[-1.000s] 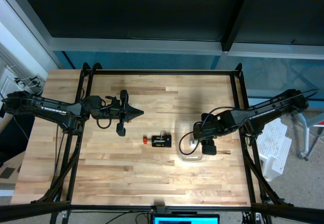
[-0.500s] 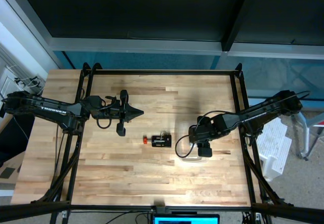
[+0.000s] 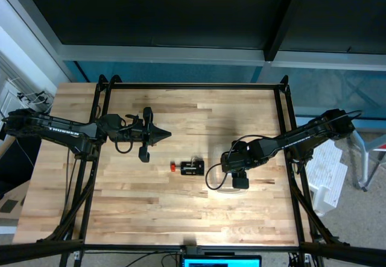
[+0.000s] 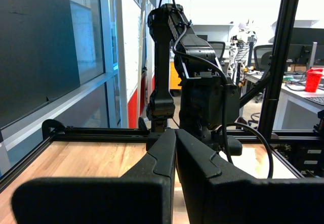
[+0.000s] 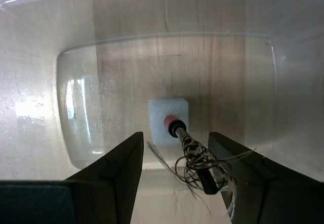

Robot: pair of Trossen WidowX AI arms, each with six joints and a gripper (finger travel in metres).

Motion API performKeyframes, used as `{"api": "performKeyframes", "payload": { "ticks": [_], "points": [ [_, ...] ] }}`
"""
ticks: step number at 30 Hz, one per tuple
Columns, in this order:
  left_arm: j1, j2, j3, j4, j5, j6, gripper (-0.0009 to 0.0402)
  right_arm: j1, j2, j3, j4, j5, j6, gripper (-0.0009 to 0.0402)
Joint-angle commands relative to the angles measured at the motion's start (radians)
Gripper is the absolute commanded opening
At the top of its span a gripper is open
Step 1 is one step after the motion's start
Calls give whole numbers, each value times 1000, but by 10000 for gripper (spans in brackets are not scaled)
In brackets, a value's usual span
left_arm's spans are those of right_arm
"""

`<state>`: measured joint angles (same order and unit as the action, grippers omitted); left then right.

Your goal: Pick the rca connector and install on the hub

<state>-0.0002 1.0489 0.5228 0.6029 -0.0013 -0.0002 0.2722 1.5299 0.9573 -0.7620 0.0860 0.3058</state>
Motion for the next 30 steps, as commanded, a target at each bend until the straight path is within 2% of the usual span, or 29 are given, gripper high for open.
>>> {"api": "performKeyframes", "payload": {
  "ticks": [1, 15, 30],
  "points": [
    [0, 0, 0, 0, 0, 0, 0, 1, 0, -3, 3, 1, 0, 167],
    [0, 0, 0, 0, 0, 0, 0, 2, 79, -9, 67, 0, 0, 158],
    [0, 0, 0, 0, 0, 0, 0, 3, 76, -9, 64, 0, 0, 99]
  ]
}}
